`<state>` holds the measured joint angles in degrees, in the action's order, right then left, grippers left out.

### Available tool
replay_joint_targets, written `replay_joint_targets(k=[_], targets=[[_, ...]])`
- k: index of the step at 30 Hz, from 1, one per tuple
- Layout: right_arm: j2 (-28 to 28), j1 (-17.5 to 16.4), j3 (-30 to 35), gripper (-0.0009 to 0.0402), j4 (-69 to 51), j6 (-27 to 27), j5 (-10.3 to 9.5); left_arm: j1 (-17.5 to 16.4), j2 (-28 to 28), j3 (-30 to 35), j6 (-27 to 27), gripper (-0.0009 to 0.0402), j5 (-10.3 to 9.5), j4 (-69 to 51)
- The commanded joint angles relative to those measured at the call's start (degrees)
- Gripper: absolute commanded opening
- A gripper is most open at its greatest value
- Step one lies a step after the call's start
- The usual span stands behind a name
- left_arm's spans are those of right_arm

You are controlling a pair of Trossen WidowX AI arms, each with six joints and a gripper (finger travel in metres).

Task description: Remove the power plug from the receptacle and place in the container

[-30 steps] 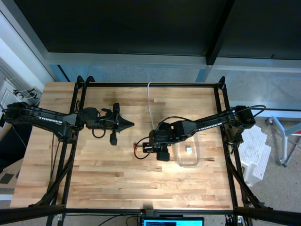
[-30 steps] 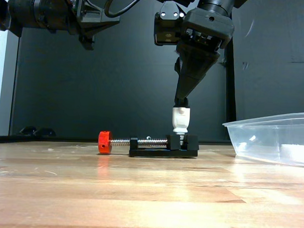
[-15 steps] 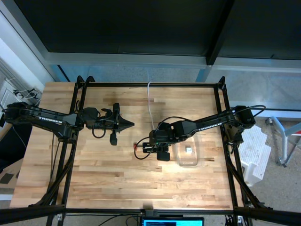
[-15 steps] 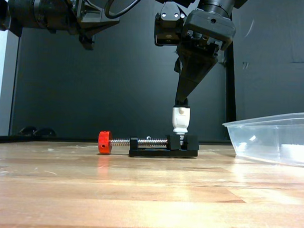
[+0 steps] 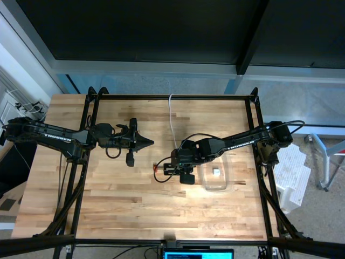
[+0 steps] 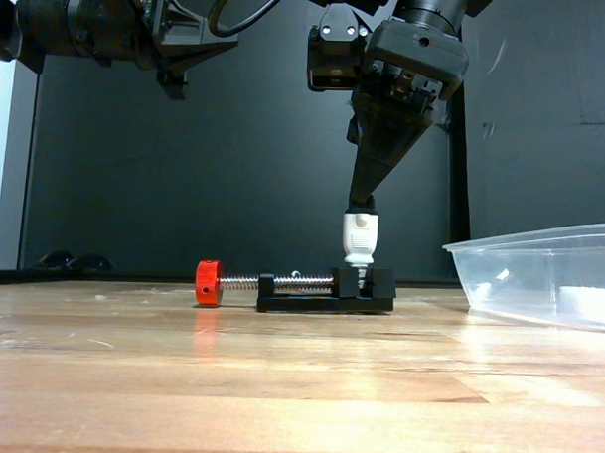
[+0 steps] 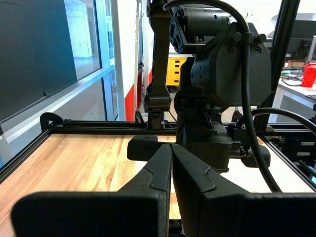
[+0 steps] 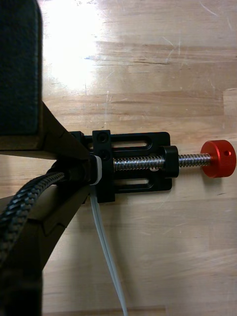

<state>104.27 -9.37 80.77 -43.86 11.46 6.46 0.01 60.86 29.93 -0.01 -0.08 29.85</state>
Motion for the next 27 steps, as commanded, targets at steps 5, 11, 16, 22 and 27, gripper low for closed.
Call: replay_joint_targets(k=[5,11,16,22,27], targets=[[-0.74,-0.02,0.17,0.0,-0.02,0.02,-0.02,-0.02,0.0,0.02,0.0,0.0,0.04,0.02],[-1.55,0.0,0.17,0.0,-0.22,0.02,-0.04,0.0,0.0,0.02,0.0,0.0,0.02,0.02],[-2.45,0.02,0.17,0.0,-0.55,0.02,-0.07,0.0,0.0,0.02,0.0,0.0,0.04,0.02],[-3.78,0.07,0.17,0.0,-1.31,0.04,-0.04,0.0,0.0,0.02,0.0,0.0,0.04,0.0],[-5.38,0.11,0.17,0.0,-2.58,0.02,-0.04,0.0,0.0,0.02,0.0,0.0,0.02,0.0]])
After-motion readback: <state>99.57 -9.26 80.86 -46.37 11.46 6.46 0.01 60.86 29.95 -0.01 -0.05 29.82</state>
